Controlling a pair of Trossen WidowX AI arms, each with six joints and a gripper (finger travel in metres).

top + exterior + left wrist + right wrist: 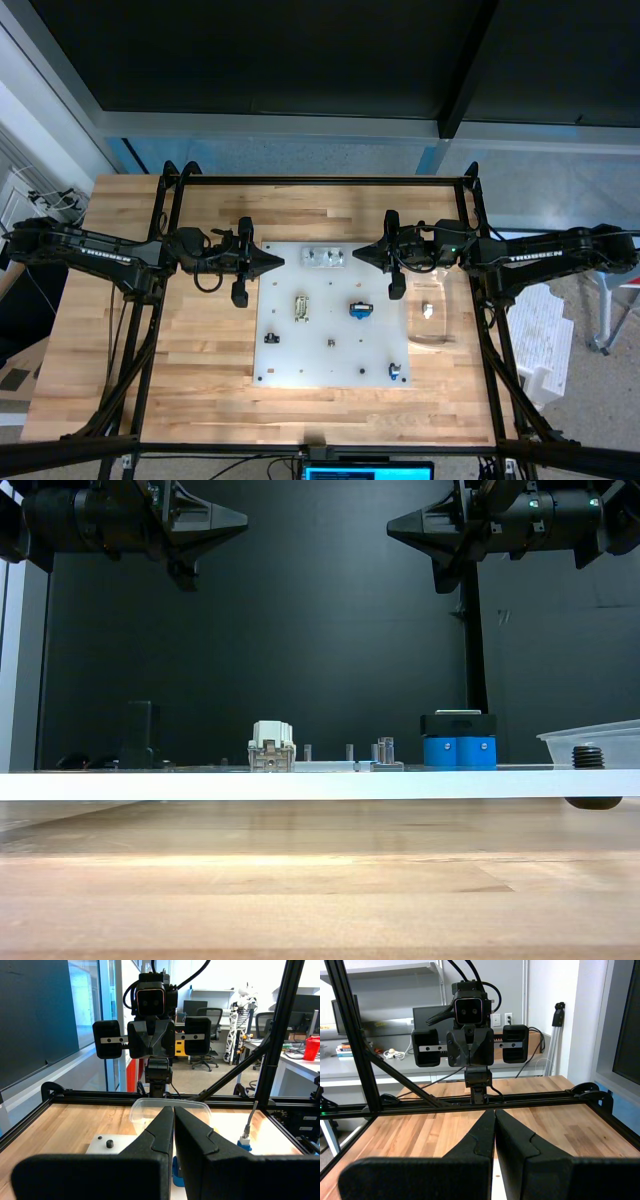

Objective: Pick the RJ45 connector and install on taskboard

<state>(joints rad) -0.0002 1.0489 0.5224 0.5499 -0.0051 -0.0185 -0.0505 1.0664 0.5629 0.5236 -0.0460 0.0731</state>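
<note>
Above the white plastic board's (pixel 300 365) far edge, two black arms stretch level and inward, tip facing tip. The left gripper (pixel 280 262) and right gripper (pixel 356 255) each have their pointed fingers pressed together, holding nothing. One connector (pixel 245 1136) stands upright in the single blue jack (pixel 397 373) at the board's near right corner, its grey cable (pixel 253 1112) rising. One clear tray (pixel 440 342) beside the board's right edge holds one white block (pixel 428 310).

Table: a wooden top (pixel 190 340) is lying inside a black metal frame (pixel 320 181)
Backdrop: a dark panel (pixel 320 630) is filling the level view
Office: chairs (pixel 202 1057) and desks (pixel 295 1060) are standing behind; a glass wall (pixel 85 1005) is running alongside
Storage: a grey shelf (pixel 385 969) is hanging above a worktop (pixel 370 1067); a tripod (pixel 556 1035) is standing by the white wall (pixel 545 990)
</note>
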